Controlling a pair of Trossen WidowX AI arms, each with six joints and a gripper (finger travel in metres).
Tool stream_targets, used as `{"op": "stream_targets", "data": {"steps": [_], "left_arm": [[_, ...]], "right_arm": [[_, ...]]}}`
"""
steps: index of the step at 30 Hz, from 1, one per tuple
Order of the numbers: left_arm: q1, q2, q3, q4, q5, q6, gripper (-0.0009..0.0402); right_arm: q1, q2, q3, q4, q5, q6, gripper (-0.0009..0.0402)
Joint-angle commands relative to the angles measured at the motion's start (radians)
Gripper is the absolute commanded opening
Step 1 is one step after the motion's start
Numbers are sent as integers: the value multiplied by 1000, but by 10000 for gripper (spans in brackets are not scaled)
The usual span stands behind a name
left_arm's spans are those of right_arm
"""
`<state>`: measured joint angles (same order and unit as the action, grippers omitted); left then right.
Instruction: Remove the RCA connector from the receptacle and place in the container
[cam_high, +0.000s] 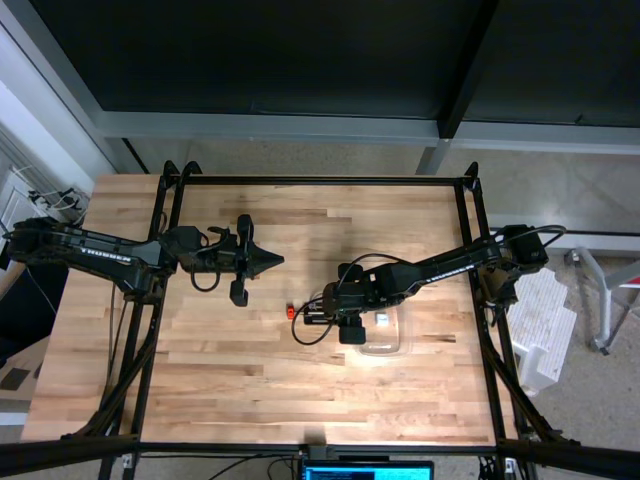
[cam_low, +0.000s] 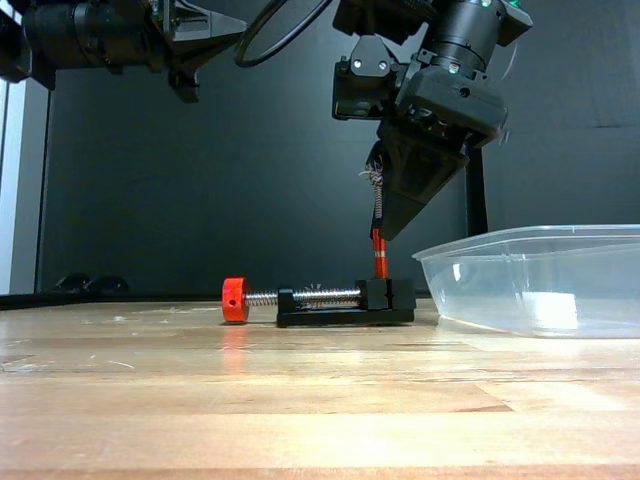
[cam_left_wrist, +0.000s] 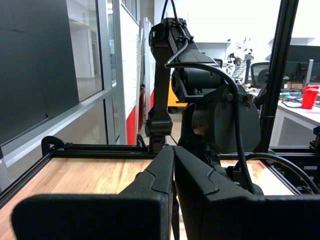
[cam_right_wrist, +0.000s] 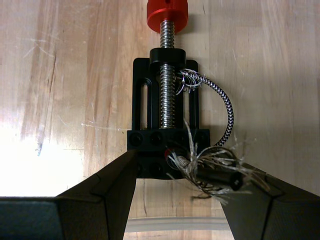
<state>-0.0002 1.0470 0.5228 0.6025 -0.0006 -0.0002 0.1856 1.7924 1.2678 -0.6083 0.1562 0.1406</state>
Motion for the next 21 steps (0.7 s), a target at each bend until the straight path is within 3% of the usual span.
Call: {"op": "stream_targets", "data": {"steps": [1,21], "left_arm": [[0,0,0,0,0,0,0],[0,0,0,0,0,0,0]], "right_arm": [[0,-1,-2,5,0,8,198],[0,-1,-10,32,0,6,114]]}}
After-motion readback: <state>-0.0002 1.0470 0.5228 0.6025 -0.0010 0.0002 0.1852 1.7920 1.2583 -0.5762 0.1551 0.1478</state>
